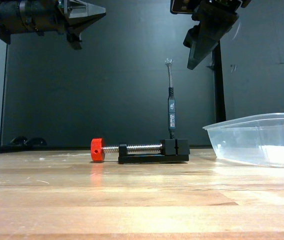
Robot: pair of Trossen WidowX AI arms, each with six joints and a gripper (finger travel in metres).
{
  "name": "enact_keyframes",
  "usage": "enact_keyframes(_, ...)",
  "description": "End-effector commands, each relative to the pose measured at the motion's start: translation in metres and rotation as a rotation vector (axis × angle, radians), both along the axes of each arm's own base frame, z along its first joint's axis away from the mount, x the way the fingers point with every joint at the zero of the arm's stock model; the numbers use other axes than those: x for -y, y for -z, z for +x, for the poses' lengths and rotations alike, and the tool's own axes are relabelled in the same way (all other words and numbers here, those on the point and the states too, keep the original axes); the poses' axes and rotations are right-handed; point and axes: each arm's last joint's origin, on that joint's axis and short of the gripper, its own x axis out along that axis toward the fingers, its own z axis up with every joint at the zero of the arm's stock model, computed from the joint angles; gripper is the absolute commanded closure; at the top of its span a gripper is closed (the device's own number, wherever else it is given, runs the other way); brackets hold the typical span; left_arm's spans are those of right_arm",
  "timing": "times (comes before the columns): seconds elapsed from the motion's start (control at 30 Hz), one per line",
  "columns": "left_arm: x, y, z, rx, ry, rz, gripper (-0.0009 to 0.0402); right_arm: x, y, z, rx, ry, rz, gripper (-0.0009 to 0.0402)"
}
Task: Pick the usb-c connector and install on the hub
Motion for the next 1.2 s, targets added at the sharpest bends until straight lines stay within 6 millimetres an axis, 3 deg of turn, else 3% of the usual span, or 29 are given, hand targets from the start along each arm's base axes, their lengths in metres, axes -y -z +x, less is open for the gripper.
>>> enact_keyframes(0.03,0.0,0.0,0.0,0.0,0.0,0.0,0.0393,0.0,-0.002,0.0,0.008,-0.01,-0.004,0.0208)
enact_keyframes(0.23,0.0,0.0,0.0,0.001,0.0,0.0,0.0393,0.005,-0.018,-0.013,0.133,-0.042,-0.024,0.0246)
enact_keyframes(0.6,0.0,0.0,0.0,0.0,0.0,0.0,0.0393,0.03,-0.043,-0.058,0.618,-0.038,-0.063,0.0397)
enact_keyframes(0.9,0.0,0.0,0.0,0.0,0.0,0.0,0.0393,0.041,-0.039,-0.093,0.972,0.018,-0.046,0.0392)
enact_keyframes(1.2,0.0,0.0,0.0,0.0,0.0,0.0,0.0393,0.044,-0.017,-0.113,1.149,0.045,-0.013,0.0394)
